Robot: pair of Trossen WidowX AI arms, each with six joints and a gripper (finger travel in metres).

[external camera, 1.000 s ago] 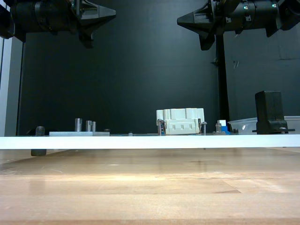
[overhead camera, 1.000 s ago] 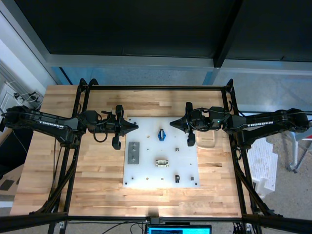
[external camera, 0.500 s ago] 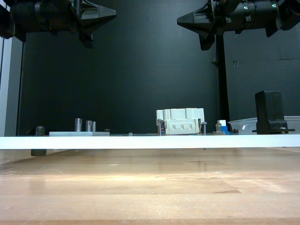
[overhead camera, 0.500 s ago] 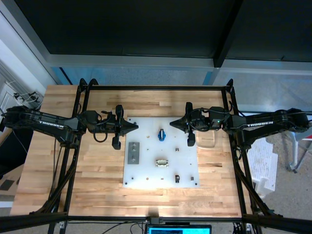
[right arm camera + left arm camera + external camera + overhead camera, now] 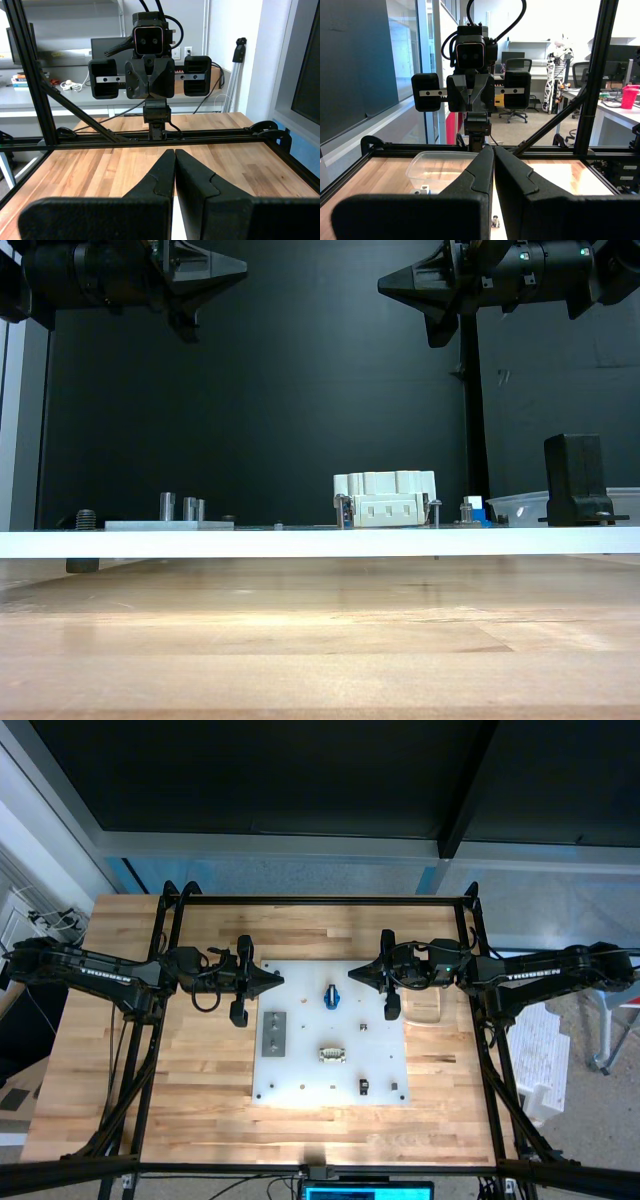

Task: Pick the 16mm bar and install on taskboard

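my left gripper hangs high over the ten o'clock corner of the taskboard, its matte black wedge-shaped fingers pressed flat together. my right gripper faces it from over the one o'clock edge, its fingers closed tight against each other too. white lettering on my left arm reads trossen. the taskboard is a smooth white square panel lying mid-way across the striped butcher-block table. it carries a grey metal block with short steel pegs at nine o'clock, a blue knob at twelve, a ribbed cream connector at centre and a small black block at five. a clear plastic tray sits just off its two o'clock edge. i cannot make out the 16mm bar
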